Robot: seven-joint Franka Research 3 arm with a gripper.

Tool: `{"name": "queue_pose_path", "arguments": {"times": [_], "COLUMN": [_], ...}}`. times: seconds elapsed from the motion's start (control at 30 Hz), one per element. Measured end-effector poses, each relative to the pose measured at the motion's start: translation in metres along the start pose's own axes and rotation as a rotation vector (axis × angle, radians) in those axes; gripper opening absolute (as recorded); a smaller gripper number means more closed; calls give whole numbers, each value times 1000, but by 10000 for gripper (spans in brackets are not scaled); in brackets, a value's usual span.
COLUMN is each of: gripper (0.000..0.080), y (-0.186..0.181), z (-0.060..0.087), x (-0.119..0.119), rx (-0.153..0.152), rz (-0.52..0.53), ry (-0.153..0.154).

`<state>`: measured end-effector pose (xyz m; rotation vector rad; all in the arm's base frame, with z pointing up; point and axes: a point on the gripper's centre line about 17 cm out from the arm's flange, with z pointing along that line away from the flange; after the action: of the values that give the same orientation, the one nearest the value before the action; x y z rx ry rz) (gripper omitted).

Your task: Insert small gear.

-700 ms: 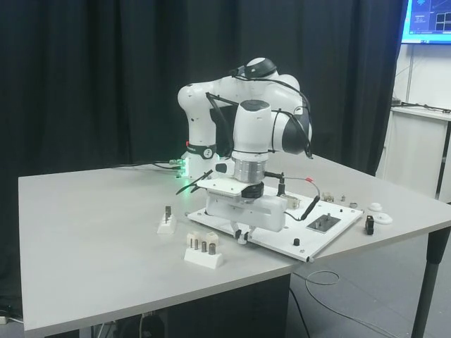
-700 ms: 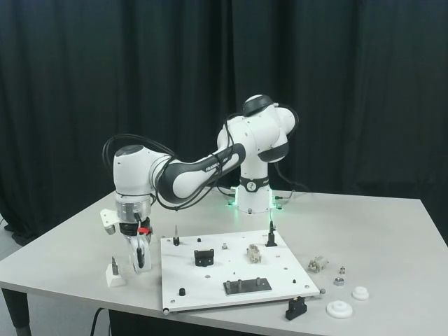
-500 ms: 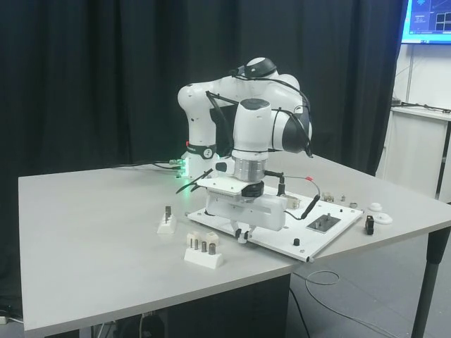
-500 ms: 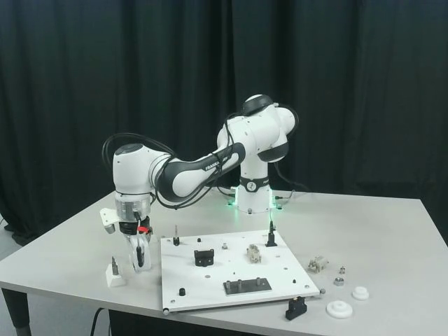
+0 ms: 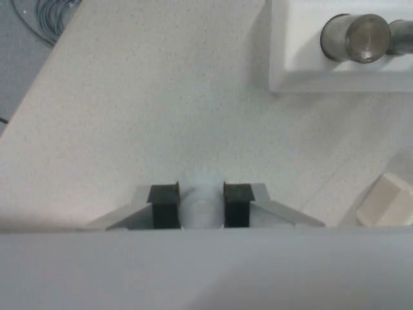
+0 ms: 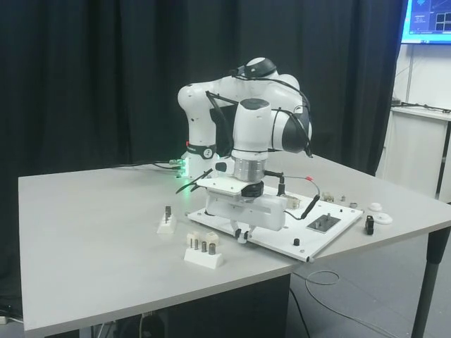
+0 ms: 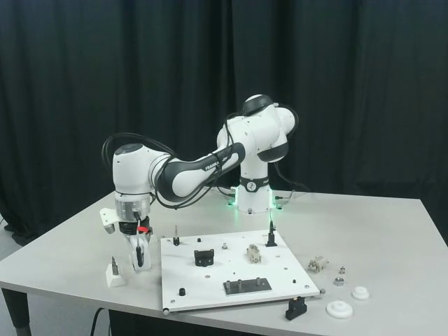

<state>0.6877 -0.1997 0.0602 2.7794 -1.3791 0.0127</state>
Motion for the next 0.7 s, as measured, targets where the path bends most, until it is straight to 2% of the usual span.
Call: {"name": "queue_pose_path", "arguments": {"times": [0.47, 0.7], "gripper": [139, 139], "y": [-1, -12], "z": [-2, -6], "x": [4, 1], "rx": [4, 18], "rz": [-1, -9], "ry": [3, 2]}}
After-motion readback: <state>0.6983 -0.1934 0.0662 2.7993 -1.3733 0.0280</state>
